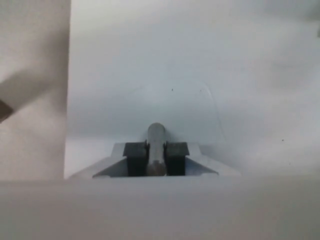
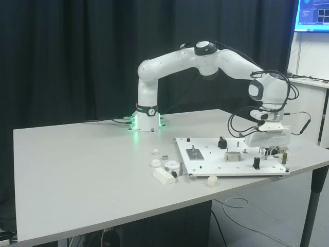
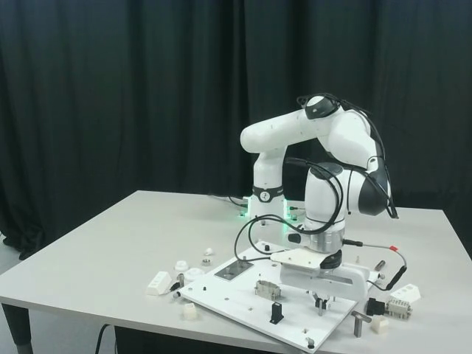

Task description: Remove round peg 2.

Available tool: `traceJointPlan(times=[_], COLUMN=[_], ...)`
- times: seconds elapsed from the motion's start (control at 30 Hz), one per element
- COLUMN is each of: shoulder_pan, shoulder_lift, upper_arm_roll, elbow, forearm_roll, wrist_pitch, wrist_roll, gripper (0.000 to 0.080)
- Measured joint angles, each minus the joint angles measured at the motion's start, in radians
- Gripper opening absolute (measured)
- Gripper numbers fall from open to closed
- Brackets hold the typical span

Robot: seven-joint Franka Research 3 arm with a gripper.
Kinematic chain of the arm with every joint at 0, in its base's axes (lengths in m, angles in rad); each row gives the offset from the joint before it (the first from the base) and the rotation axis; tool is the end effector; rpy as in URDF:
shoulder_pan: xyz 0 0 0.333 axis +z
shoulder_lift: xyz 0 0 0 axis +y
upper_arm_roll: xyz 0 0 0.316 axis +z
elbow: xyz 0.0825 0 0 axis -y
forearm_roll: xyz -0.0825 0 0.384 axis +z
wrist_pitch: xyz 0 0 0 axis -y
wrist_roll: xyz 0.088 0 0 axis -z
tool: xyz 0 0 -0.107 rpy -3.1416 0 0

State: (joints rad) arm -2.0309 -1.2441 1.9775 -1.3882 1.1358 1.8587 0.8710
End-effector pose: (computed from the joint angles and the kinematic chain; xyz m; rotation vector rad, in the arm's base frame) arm 0.6717 0.2517 0.2067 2.7271 -1.5036 -0.0296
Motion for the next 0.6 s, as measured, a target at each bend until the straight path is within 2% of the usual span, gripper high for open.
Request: traceJointPlan(times=[0.6], shoulder_pan=[0.011], shoulder_lift=[0.0], upper_arm_roll=[-0.03], elbow=[0.0], forearm_roll=[-0.007], wrist_pitch=[-0.005], wrist_roll=[0.0], gripper=[0.0075])
